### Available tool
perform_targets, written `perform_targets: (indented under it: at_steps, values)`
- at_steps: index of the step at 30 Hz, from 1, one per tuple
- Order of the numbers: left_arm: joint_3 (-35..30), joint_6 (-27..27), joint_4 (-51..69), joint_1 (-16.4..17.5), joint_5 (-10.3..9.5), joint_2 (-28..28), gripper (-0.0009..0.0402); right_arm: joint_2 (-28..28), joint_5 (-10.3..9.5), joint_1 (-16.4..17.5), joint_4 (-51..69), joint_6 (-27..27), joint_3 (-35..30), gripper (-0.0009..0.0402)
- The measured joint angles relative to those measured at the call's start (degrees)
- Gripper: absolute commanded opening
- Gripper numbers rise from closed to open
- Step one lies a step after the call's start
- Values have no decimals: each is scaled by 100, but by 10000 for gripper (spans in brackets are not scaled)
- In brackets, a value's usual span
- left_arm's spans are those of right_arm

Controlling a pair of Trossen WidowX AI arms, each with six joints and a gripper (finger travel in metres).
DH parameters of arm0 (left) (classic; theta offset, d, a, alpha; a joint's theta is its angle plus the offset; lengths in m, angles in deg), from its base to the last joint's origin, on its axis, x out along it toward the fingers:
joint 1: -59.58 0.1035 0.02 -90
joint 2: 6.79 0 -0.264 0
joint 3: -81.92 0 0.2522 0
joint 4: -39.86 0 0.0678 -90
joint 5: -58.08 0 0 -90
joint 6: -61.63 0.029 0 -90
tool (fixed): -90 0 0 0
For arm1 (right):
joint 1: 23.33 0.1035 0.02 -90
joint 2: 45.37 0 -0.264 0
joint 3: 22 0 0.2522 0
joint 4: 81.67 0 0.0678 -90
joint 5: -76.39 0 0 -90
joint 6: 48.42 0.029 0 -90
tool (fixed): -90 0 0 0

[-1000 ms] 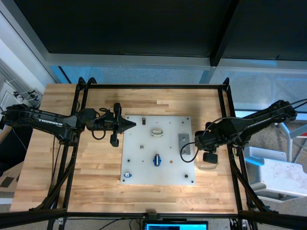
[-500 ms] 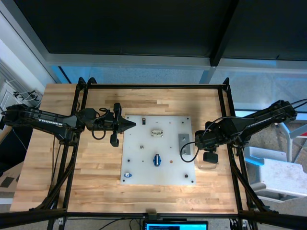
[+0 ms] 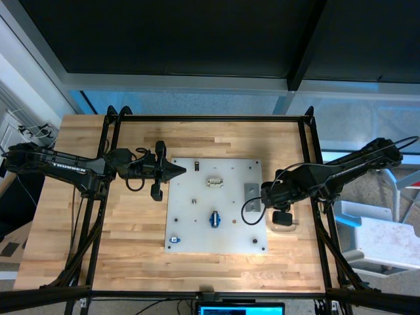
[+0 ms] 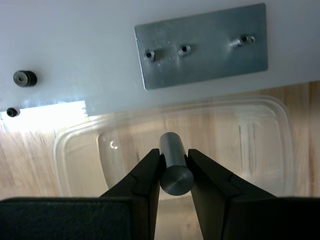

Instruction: Pick the 16mm cylinder and place it in the taskboard

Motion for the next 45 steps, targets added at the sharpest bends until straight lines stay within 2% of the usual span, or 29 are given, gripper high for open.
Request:
perform_targets:
  at_steps: [9,45]
  values:
    - [0,0,-2,0,0,2,0,426,-168,22,-271,20,-186,16]
    - [0,0,-2,0,-2,0,0,2293,-114,33,-463,-28,-1784,16]
